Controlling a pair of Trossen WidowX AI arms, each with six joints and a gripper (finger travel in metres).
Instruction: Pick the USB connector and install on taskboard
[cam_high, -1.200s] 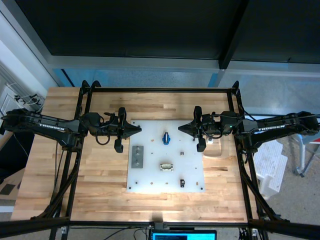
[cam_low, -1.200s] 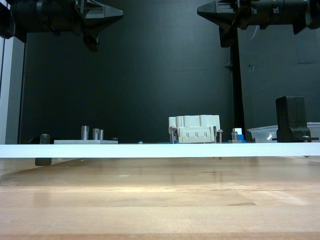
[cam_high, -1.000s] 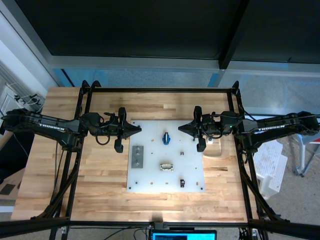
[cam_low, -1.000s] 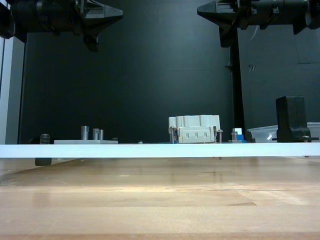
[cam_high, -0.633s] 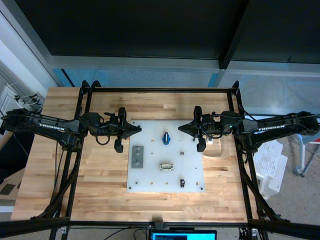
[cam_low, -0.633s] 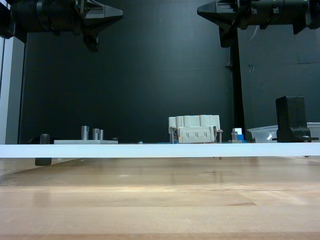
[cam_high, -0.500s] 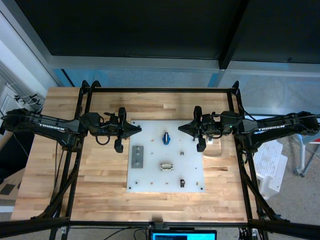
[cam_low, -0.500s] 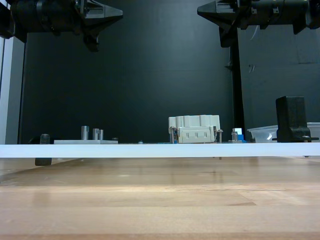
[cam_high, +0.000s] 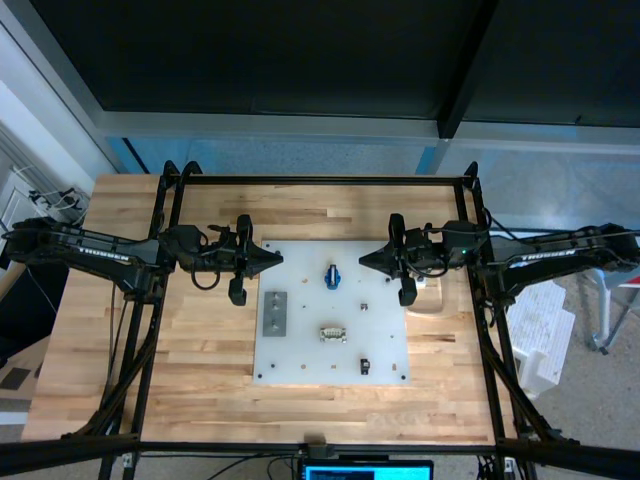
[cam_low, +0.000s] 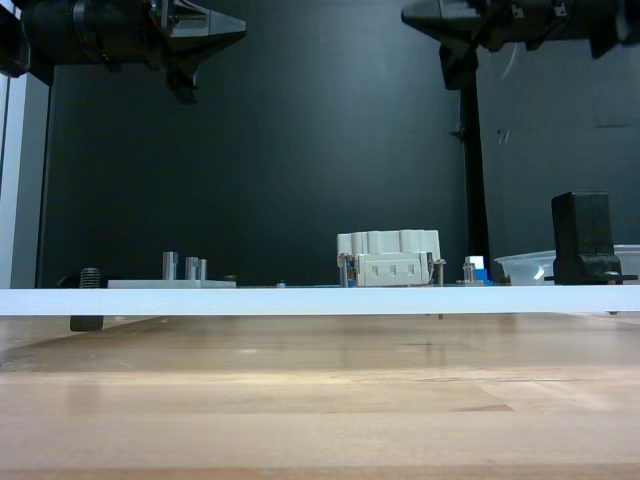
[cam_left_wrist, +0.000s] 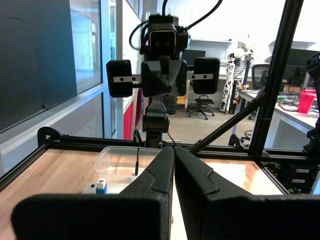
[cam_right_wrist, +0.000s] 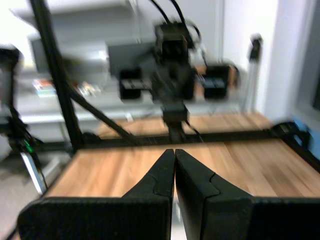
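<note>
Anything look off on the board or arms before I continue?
Nothing stands out. The taskboard lies flat on the table; left gripper and right gripper hang high above its far corners, both shut and empty.

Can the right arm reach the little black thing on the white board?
Probably yes: the right gripper hangs shut high above the taskboard, nothing between it and the black part. The left gripper hangs shut opposite.
</note>
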